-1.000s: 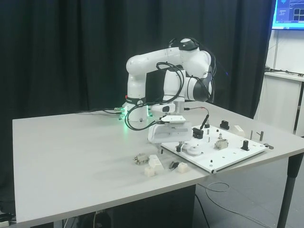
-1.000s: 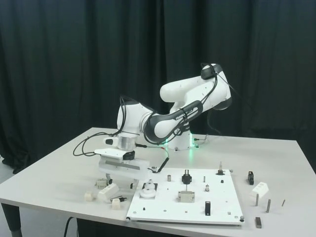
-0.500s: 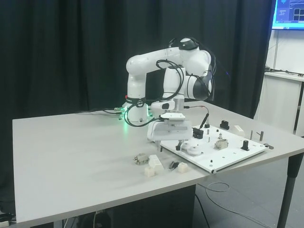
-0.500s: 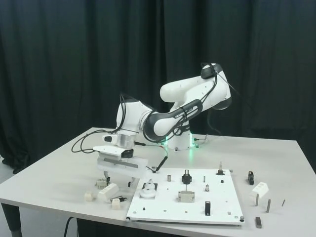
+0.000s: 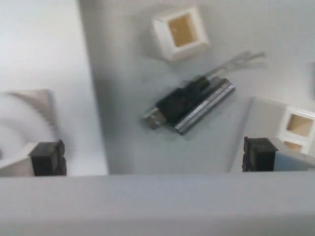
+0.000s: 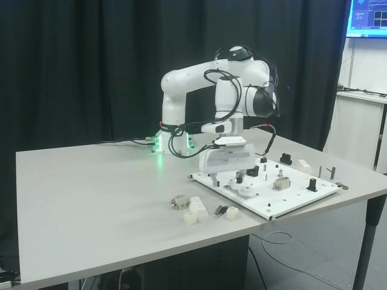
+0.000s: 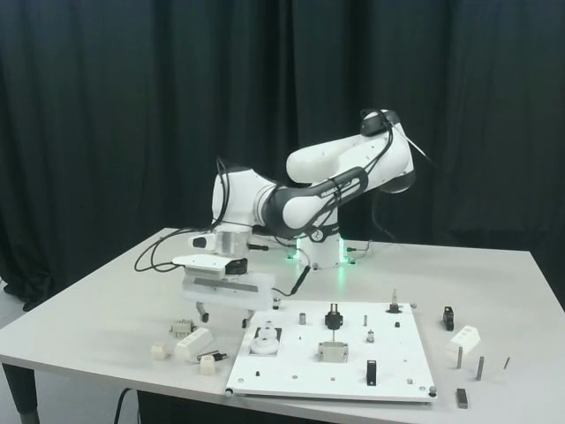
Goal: Remove large gear.
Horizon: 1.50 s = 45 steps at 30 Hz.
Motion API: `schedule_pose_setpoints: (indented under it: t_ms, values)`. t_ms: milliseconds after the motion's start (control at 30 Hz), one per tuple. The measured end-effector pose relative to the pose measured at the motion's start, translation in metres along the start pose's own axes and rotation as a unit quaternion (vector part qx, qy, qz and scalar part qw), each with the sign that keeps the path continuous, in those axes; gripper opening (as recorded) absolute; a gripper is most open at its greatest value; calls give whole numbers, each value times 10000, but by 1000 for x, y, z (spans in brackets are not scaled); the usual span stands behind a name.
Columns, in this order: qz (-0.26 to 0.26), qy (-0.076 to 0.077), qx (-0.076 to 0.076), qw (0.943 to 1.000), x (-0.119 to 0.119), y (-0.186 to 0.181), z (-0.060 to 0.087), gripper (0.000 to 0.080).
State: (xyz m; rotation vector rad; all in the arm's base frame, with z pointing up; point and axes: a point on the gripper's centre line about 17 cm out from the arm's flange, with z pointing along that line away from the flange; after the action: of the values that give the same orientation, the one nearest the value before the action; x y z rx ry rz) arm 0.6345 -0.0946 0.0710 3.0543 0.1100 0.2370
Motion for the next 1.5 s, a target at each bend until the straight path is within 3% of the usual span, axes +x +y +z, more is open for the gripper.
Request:
schedule_pose_setpoints:
  t_ms: [233,633,1233,1500]
  values:
    - [39,-112,145,9998,7,-25,-6,800]
    - [81,-463,250,9986,8,-64,-6,800]
    - [115,-740,308,9967,-7,-93,15,800]
    - [99,-804,238,9964,-13,-92,24,800]
